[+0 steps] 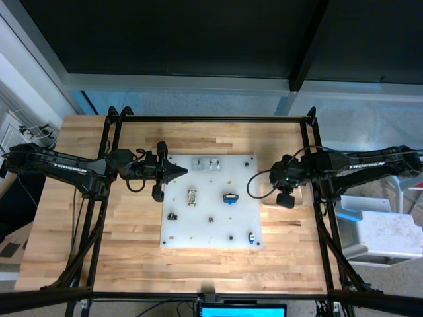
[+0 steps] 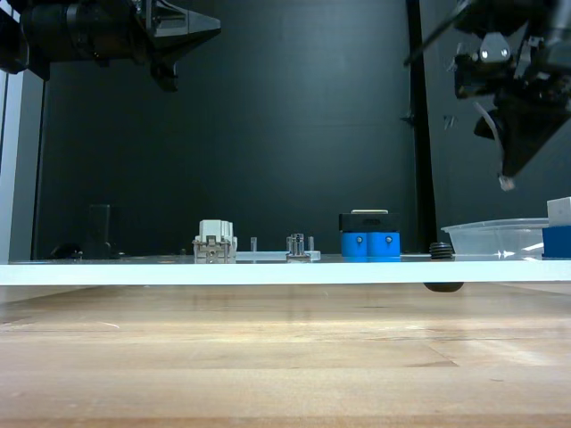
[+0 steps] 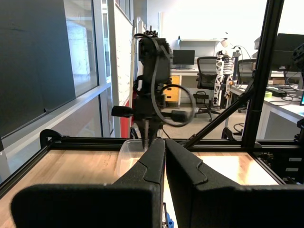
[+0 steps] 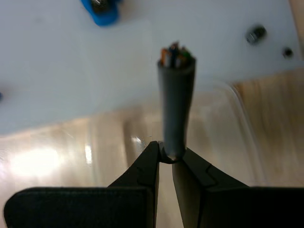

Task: Remove the rj45 connector and place it in the container

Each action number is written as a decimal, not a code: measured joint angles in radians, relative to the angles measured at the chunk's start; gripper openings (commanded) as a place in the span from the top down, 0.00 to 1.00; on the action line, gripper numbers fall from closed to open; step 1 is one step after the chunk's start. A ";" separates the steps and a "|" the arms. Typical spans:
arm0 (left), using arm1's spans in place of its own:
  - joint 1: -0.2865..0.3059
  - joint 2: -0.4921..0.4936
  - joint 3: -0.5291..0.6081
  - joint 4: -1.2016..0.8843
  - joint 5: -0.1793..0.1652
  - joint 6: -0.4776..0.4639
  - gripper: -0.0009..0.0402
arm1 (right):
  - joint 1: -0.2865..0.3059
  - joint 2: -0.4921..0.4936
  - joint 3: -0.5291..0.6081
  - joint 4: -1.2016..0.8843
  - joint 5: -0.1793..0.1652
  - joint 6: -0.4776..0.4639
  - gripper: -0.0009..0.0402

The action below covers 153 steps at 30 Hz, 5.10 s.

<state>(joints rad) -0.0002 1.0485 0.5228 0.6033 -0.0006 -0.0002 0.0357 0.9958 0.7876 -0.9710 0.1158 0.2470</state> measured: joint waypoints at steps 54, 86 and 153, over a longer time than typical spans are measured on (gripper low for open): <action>0.000 0.000 0.000 0.000 0.000 0.000 0.98 | -0.090 -0.084 -0.077 -0.057 -0.007 0.035 0.50; 0.000 0.000 0.000 0.000 0.000 0.000 0.98 | -0.090 -0.084 -0.077 -0.051 -0.006 0.035 0.50; 0.000 0.000 0.000 0.000 0.000 0.000 0.98 | -0.090 -0.084 -0.077 -0.037 -0.006 0.033 0.50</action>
<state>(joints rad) -0.0002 1.0489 0.5224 0.6033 -0.0006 -0.0002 -0.0547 0.9115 0.7105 -1.0084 0.1097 0.2798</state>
